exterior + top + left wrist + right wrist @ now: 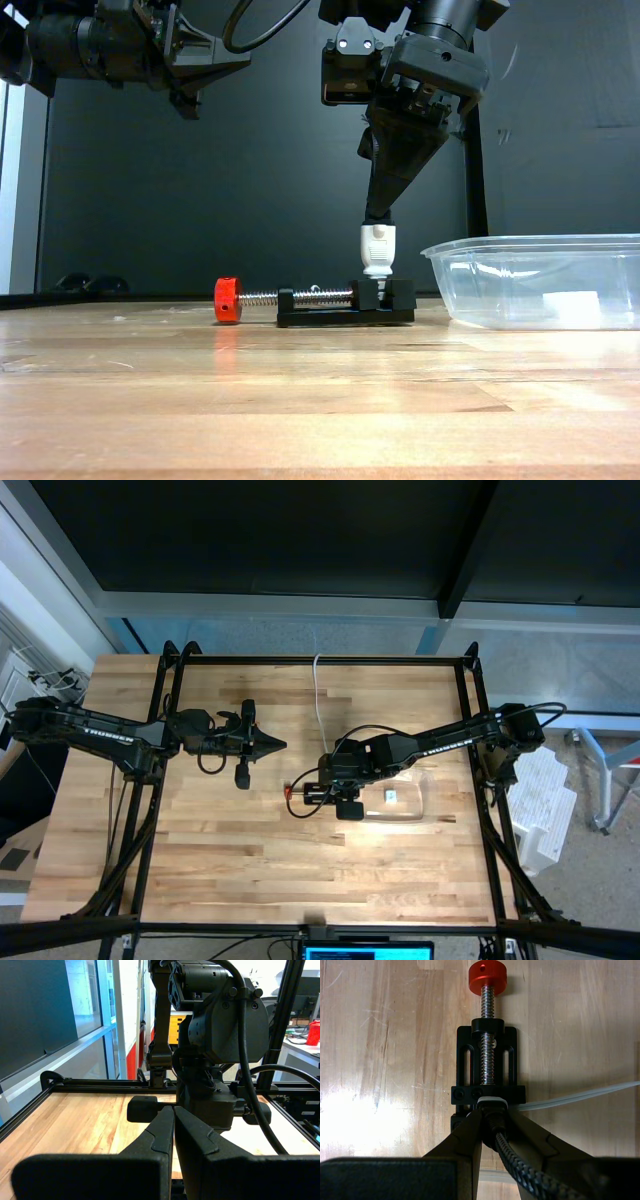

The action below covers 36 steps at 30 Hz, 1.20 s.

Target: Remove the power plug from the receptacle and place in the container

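Note:
The receptacle (487, 1067) is a black block on the table, with its orange-red knob (227, 300) at one end and a white socket (377, 250) standing up at the other. The black power plug (493, 1122) sits in that socket, and its braided black cord (520, 1167) runs back between the fingers. My right gripper (492, 1110) points straight down over the socket (378, 215) and is shut on the plug. The clear container (540, 280) stands just right of the block (400, 802). My left gripper (272, 745) hangs shut in the air, left of the receptacle.
A long white cable (318, 695) runs from the receptacle toward the table's far edge. A black frame rail (320, 660) borders the tabletop. Bare wood (250, 870) lies between the receptacle and the near edge.

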Each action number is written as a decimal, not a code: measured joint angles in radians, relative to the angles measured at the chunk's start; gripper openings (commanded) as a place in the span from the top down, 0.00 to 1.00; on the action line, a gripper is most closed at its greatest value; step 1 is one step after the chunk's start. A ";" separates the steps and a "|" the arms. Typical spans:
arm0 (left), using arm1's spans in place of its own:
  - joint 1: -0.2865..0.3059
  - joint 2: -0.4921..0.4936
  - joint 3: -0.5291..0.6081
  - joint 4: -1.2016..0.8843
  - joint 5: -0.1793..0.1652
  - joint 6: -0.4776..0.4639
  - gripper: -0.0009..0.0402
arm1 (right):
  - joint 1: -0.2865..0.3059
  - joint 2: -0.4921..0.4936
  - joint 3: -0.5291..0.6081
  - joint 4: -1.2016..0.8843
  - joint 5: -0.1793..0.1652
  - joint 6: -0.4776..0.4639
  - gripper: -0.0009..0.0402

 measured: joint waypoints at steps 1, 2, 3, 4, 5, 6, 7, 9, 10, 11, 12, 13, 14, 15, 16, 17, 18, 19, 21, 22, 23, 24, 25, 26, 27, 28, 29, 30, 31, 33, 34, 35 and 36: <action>0.000 0.000 0.000 0.000 0.000 0.000 0.98 | 0.000 0.000 0.000 0.000 0.000 0.000 0.98; 0.000 0.000 0.000 0.000 0.000 0.000 0.98 | 0.000 0.000 0.000 0.000 0.000 0.000 0.98; 0.000 0.000 0.000 0.000 0.000 0.000 0.98 | 0.000 -0.001 0.000 0.000 0.000 0.000 0.98; 0.000 0.000 0.000 0.000 0.000 0.000 0.98 | 0.000 -0.001 0.000 0.000 0.000 0.000 0.98; 0.000 0.000 0.000 0.000 0.000 0.000 0.98 | 0.000 -0.001 0.000 -0.001 0.000 0.000 0.98; 0.000 0.000 0.000 0.000 0.000 0.000 0.98 | 0.000 -0.001 0.000 -0.001 0.000 0.000 0.98; 0.000 0.000 0.000 0.000 0.000 0.000 0.98 | 0.000 -0.002 0.000 -0.002 0.000 0.000 0.98; 0.000 0.000 0.000 0.000 0.000 0.000 0.98 | 0.000 -0.003 0.002 -0.007 0.000 0.000 0.98; 0.000 0.000 0.000 0.000 0.000 0.000 0.98 | 0.000 -0.003 0.006 -0.013 0.000 0.000 0.98; 0.000 0.000 0.000 0.000 0.000 0.000 0.98 | 0.000 -0.003 0.010 -0.018 0.000 0.000 0.98; 0.000 0.000 0.000 0.000 0.000 0.000 0.98 | 0.000 -0.003 0.013 -0.023 0.000 0.000 0.98; 0.000 0.000 0.000 0.000 0.000 0.000 0.98 | 0.000 -0.003 0.016 -0.027 -0.001 0.000 0.98; 0.000 0.000 0.000 0.000 0.000 0.000 0.98 | 0.000 -0.003 0.019 -0.031 -0.001 0.000 0.98; 0.000 0.000 0.000 0.000 0.000 0.000 0.98 | 0.000 -0.003 0.021 -0.035 0.000 0.000 0.98; 0.000 0.000 0.000 0.000 0.000 0.000 0.98 | 0.000 -0.003 0.023 -0.037 -0.001 0.000 0.98; 0.000 0.000 0.000 0.000 0.000 0.000 0.98 | 0.000 -0.003 0.024 -0.040 -0.001 0.000 0.98; 0.000 0.000 0.000 0.000 0.000 0.000 0.98 | 0.000 -0.003 0.025 -0.040 -0.001 0.000 0.98; 0.000 0.000 0.000 0.000 0.000 0.000 0.98 | 0.000 -0.003 0.026 -0.041 0.000 0.000 0.98; 0.000 0.000 0.000 0.000 0.000 0.000 0.98 | 0.000 -0.003 0.026 -0.041 0.000 0.000 0.98; 0.000 0.000 0.000 0.000 0.000 0.000 0.98 | 0.000 -0.003 0.026 -0.041 0.000 0.000 0.98; 0.000 0.000 0.000 0.000 0.000 0.000 0.98 | 0.000 -0.003 0.026 -0.041 0.000 0.000 0.98; 0.000 0.000 0.000 0.000 0.000 0.000 0.98 | 0.000 -0.004 0.026 -0.041 0.000 0.000 0.98; 0.000 0.000 0.000 0.000 0.000 0.000 0.98 | 0.000 -0.005 0.026 -0.042 0.000 0.000 0.98; 0.000 0.000 0.000 0.000 0.000 0.000 0.98 | 0.000 -0.005 0.026 -0.041 0.000 0.000 0.98; 0.000 0.000 0.000 0.000 0.000 0.000 0.98 | 0.000 -0.006 0.026 -0.042 -0.001 0.000 0.98; 0.000 0.000 0.000 0.000 0.000 0.000 0.98 | 0.000 -0.008 0.026 -0.042 0.000 0.000 0.98; 0.000 0.000 0.000 0.000 0.000 0.000 0.98 | 0.000 -0.010 0.026 -0.042 -0.001 0.000 0.98; 0.000 0.000 0.000 0.000 0.000 0.000 0.98 | 0.000 -0.011 0.026 -0.043 -0.001 0.000 0.98; 0.000 0.000 0.000 0.000 0.000 0.000 0.98 | 0.000 -0.012 0.027 -0.043 0.000 0.000 0.98; 0.000 0.000 0.000 0.000 0.000 0.000 0.98 | 0.000 -0.013 0.027 -0.043 0.000 0.000 0.98; 0.000 0.000 0.000 0.000 0.000 0.000 0.98 | 0.000 -0.014 0.027 -0.043 0.000 0.000 0.98; 0.000 0.000 0.000 0.000 0.000 0.000 0.98 | 0.000 -0.014 0.027 -0.043 0.000 0.000 0.98; 0.000 0.000 0.000 0.000 0.000 0.000 0.98 | 0.000 -0.014 0.027 -0.043 0.000 0.000 0.98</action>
